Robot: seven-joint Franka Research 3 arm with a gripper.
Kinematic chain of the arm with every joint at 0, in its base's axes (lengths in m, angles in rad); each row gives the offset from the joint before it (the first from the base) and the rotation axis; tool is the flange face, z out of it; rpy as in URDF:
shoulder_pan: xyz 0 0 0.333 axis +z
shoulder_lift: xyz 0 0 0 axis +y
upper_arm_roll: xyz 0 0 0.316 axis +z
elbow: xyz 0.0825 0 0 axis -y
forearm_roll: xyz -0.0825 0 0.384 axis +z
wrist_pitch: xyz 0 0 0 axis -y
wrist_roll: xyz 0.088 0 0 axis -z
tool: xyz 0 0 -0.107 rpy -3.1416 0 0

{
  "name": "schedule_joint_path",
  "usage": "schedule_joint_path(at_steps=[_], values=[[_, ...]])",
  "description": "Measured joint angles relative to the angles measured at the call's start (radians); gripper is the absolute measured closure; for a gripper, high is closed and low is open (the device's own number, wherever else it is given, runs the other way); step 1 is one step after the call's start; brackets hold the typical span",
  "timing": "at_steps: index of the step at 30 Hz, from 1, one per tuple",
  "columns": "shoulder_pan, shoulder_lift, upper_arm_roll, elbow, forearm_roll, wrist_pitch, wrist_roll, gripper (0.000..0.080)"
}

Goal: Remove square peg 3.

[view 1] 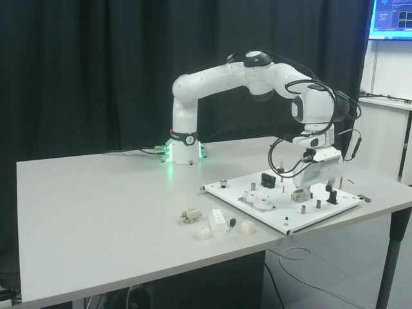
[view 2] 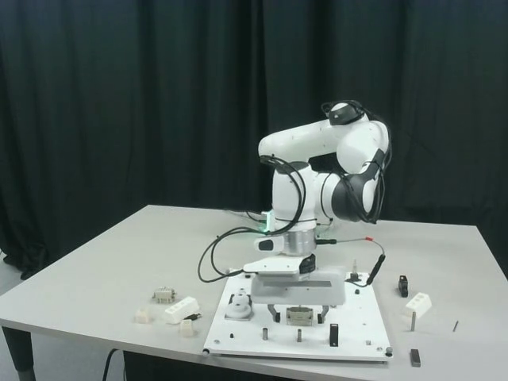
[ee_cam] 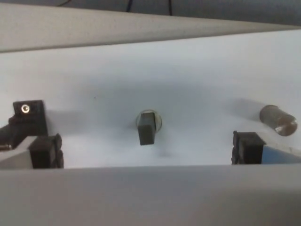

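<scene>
Square peg 3 [ee_cam: 147,127] stood upright in its round seat on the white board [ee_cam: 197,84], at the centre of the wrist view, dark grey and blocky, with the ring of its socket showing behind its top. The gripper [ee_cam: 146,148] hung above it with its two black fingertips [ee_cam: 45,150] spread wide, one at the lower left of the frame and the other at the lower right, and the peg sat between them, well apart from both. Nothing was held. A round metal peg [ee_cam: 278,119] stood at the right edge of the same frame, clear of the fingers.

In the first room view the white arm [view 1: 257,74] reached over the board at the right of the frame, its wrist turned down toward the pegs; in the second room view the gripper sat low over the middle of the board [view 2: 365,333].

By my reading, the step in hand was the approach: aligned over the peg, not yet lowered to grasp. The next move would call for a straight descent until the pads flank the peg's flat sides, then closing squarely on them, and a vertical pull so the peg does not bind in its socket.
</scene>
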Motion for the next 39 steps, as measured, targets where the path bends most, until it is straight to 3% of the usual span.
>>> schedule_joint_path(at_steps=[12,39], values=[[-0.001,0.000,0.029,0.003,-0.025,0.040,0.024,0.0003],[-0.007,-0.004,0.076,0.001,-0.030,0.100,0.028,0.0003]])
